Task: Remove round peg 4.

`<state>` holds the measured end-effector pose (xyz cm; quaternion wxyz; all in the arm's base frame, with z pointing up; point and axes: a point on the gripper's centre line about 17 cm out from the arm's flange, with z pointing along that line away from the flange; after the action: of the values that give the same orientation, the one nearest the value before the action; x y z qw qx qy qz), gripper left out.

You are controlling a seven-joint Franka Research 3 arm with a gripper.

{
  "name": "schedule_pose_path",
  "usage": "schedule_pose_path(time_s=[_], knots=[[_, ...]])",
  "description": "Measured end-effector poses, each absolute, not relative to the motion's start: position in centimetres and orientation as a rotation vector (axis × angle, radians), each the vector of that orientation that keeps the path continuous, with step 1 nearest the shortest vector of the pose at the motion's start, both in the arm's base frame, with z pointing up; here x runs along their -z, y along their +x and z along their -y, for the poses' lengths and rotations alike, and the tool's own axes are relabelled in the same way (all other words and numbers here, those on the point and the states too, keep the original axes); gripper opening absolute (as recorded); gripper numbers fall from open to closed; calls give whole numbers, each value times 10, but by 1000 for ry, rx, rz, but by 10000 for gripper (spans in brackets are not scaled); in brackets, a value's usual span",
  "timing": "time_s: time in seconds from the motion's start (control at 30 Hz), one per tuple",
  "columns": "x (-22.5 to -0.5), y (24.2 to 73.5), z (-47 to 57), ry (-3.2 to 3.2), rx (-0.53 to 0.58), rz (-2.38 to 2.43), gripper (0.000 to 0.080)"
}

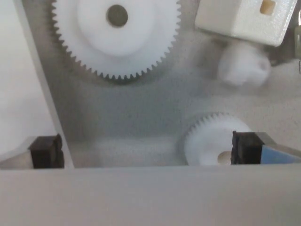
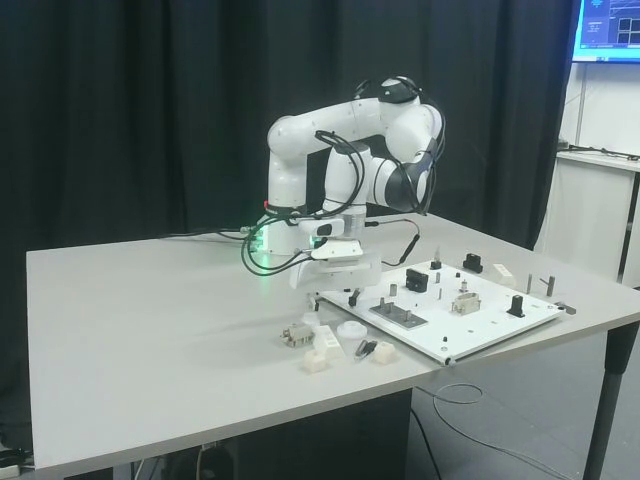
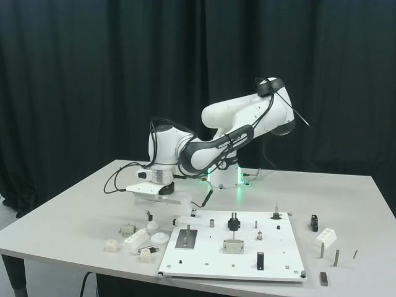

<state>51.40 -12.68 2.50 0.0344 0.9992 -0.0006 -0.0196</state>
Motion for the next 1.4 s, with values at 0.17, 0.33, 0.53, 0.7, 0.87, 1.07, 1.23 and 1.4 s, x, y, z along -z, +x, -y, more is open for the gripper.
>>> schedule_pose_path(time_s=[0.17, 0.33, 0.53, 0.7, 0.87, 1.07, 1.23, 1.4], knots=[[-25, 514, 127, 3072, 59, 2, 798], [-27, 515, 129, 3067, 53, 3, 798], [-31, 518, 133, 3057, 37, 8, 800], [-37, 520, 139, 3048, 20, 17, 800], [-44, 523, 144, 3041, 2, 17, 800], [-51, 527, 146, 3038, -15, -5, 800], [-56, 529, 146, 3040, -24, -24, 800], [-60, 530, 144, 3051, -29, -41, 800]])
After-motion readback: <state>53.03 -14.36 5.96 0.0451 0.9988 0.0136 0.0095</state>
